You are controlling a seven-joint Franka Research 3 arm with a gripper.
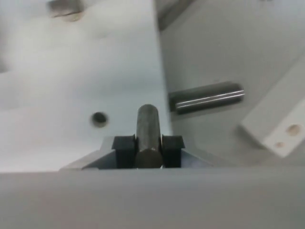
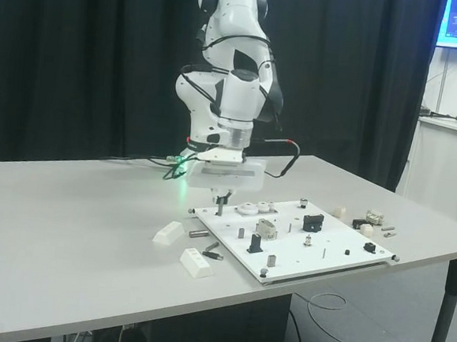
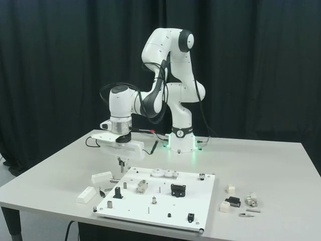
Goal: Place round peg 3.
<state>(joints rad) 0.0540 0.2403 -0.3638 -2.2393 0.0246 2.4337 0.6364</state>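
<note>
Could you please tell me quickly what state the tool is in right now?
Tool: closed on a round peg, held upright over the corner of the white board.

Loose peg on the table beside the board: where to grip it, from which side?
Grip the loose peg at mid-length, coming straight down, fingers across its round sides. It lies flat on the grey table next to the white board. The gripper already holds another peg.
</note>
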